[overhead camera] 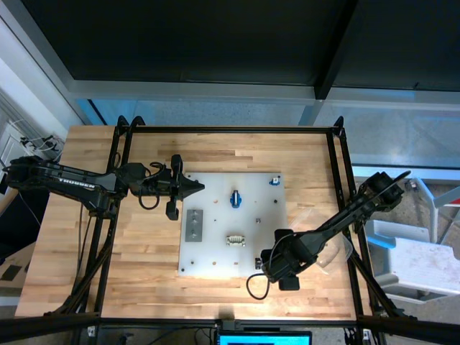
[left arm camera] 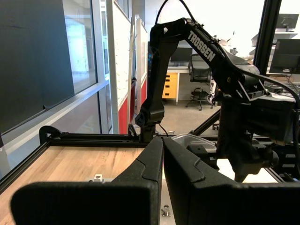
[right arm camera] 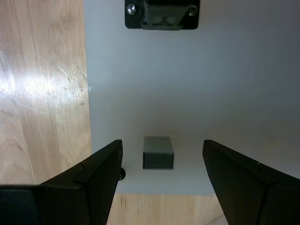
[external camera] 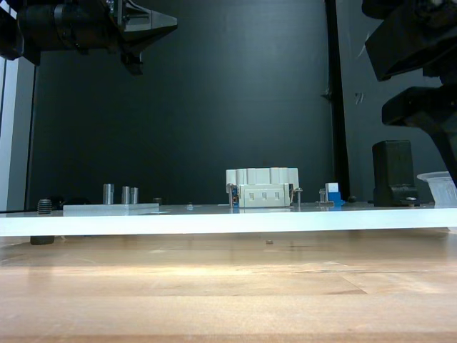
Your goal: Pick the 16mm bar from the taskboard and place it in the container
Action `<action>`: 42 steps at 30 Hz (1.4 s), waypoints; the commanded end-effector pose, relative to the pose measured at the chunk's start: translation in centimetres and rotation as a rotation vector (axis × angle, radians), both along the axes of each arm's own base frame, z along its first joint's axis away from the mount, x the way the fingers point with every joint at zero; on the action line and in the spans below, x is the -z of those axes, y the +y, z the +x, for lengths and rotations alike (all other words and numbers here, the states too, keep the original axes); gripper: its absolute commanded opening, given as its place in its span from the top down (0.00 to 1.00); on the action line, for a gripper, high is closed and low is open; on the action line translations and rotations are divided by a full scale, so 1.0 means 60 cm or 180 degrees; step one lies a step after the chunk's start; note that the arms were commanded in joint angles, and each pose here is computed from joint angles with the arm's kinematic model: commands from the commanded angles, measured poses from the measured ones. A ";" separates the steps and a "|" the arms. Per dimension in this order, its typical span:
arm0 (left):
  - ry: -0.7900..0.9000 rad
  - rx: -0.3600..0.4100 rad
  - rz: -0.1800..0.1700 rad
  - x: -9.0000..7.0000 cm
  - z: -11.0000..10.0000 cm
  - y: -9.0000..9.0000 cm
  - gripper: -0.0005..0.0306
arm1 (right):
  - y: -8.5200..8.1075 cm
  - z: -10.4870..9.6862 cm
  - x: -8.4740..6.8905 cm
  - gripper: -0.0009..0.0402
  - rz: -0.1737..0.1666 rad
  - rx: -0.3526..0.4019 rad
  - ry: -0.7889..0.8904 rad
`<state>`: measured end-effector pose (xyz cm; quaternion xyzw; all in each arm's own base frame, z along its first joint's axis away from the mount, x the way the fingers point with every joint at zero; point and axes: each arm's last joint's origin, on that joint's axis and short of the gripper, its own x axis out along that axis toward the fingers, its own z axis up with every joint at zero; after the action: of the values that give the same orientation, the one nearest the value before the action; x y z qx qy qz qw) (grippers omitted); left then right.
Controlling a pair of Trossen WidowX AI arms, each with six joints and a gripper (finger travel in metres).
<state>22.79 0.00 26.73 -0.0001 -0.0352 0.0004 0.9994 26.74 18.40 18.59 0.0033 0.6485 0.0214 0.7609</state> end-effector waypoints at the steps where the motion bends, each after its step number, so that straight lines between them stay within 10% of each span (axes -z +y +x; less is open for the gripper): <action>1: 0.0001 0.0000 0.0000 0.000 0.000 0.000 0.98 | 0.001 0.000 0.001 0.40 -0.0003 -0.0008 0.0000; 26: 0.0001 0.0000 0.0000 0.000 0.000 0.000 0.98 | 0.002 -0.001 0.001 0.83 -0.0001 -0.0009 0.0005; 42: 0.0001 0.0000 0.0000 0.000 0.000 0.000 0.98 | 0.001 -0.003 -0.006 0.95 0.0023 -0.0015 -0.0027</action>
<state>22.79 0.00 26.71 -0.0001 -0.0348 0.0002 0.9994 26.61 18.51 18.74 0.0031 0.6473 0.0243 0.7618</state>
